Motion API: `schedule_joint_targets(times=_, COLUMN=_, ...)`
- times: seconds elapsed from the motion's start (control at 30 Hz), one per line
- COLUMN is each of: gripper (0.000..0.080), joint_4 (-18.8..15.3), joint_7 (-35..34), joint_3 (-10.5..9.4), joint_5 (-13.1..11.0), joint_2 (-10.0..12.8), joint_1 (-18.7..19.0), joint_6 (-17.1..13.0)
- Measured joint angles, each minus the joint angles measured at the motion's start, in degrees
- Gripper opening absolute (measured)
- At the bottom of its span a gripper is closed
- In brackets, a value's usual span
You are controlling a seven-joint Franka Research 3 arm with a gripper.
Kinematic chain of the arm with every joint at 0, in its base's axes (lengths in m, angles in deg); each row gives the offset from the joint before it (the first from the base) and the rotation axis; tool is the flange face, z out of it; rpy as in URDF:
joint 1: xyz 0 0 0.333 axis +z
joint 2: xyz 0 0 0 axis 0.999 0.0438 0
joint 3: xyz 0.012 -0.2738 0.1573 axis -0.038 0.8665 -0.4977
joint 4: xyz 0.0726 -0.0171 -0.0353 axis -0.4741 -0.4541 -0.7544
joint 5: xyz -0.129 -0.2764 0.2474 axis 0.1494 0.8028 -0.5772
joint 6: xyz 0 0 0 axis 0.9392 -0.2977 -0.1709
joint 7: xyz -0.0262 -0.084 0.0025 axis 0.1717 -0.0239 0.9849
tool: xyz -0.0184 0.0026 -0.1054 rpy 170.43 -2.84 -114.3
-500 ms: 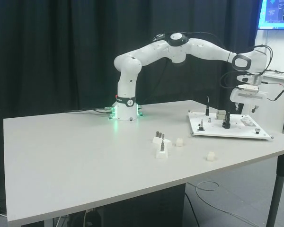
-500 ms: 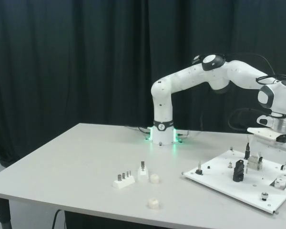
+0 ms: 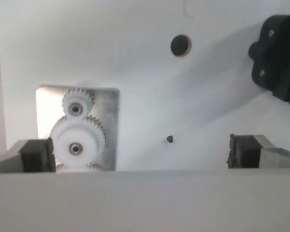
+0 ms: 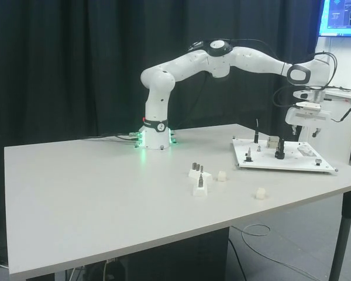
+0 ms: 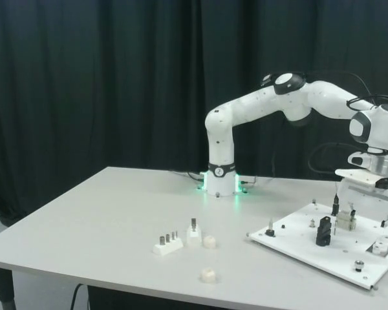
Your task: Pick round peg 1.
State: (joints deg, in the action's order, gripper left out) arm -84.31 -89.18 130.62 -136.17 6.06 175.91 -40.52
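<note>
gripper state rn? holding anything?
Gripper: open, holding nothing; it hangs above the white board, with the white gears by one finger.

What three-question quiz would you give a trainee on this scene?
1. True or false: the end effector hangs above the white board.
2. The end effector is: A) open, gripping nothing; B) shut on a peg; C) shut on a gear.
3. What colour is the light at the arm's base?

Key: 1 true; 2 A; 3 green.
</note>
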Motion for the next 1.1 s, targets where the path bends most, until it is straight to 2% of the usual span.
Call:
schedule_joint_targets(times=0.33, gripper=0.0800, joint_4=0.02, joint_7=0.72, joint_3=1.79, joint_5=0.15, joint_2=-0.03, joint_1=0.42, joint_6=0.00)
schedule_joint_targets(times=0.77, gripper=0.0800, joint_4=0.34, joint_7=1.59, joint_3=4.24, joint_5=-1.26, joint_2=-0.11, joint_1=1.28, joint_6=0.00)
schedule_joint_targets(times=1.1, gripper=0.0800, joint_4=0.36, joint_7=1.80, joint_3=5.05, joint_5=-1.31, joint_2=-0.11, joint_1=1.81, joint_6=0.00)
